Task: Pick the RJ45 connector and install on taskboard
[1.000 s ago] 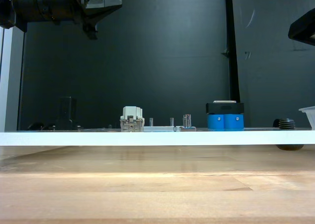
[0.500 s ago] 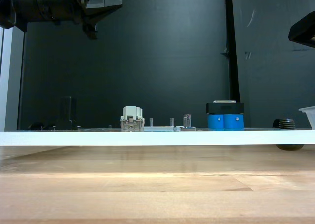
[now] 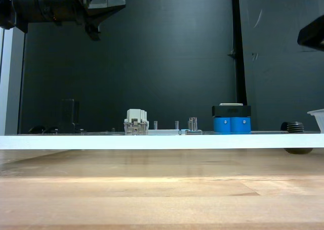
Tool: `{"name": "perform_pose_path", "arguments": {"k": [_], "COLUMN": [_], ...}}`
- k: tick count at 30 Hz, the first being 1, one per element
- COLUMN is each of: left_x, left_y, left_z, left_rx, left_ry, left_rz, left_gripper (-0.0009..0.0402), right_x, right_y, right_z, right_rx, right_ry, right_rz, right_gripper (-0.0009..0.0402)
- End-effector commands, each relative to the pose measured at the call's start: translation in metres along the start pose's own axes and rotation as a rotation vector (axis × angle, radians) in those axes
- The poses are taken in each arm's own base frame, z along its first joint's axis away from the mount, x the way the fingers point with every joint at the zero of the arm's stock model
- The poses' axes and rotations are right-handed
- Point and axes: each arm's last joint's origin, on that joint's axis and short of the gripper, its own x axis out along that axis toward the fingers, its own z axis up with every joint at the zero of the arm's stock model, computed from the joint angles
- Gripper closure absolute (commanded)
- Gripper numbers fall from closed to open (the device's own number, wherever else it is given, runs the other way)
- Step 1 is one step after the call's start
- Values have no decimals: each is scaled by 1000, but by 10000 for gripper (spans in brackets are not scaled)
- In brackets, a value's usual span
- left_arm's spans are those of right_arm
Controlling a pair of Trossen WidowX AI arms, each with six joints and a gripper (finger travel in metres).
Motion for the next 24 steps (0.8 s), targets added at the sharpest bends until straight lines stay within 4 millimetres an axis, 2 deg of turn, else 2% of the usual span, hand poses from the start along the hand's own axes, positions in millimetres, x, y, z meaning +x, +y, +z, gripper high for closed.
{"name": "perform_pose_path", "arguments": {"k": [1,8,14,24], "left_x": [0,0,0,0], "left_y": [0,0,0,0], "left_z": [0,0,0,0], "left_rx": [0,0,0,0], "left_ry": [0,0,0,0], "left_rz": [0,0,0,0], "left_gripper": [393,393,393,393], "right_x": [-2,-5,-18,-45], "right_y": [1,1,-3,-13], "right_z": [2,2,2,-1], "right_rx": [7,10,17,29], "right_ry": [-21,-31,-43,-76], "right_rz": [12,22,61,110], "right_gripper": [307,266,236,224]}}
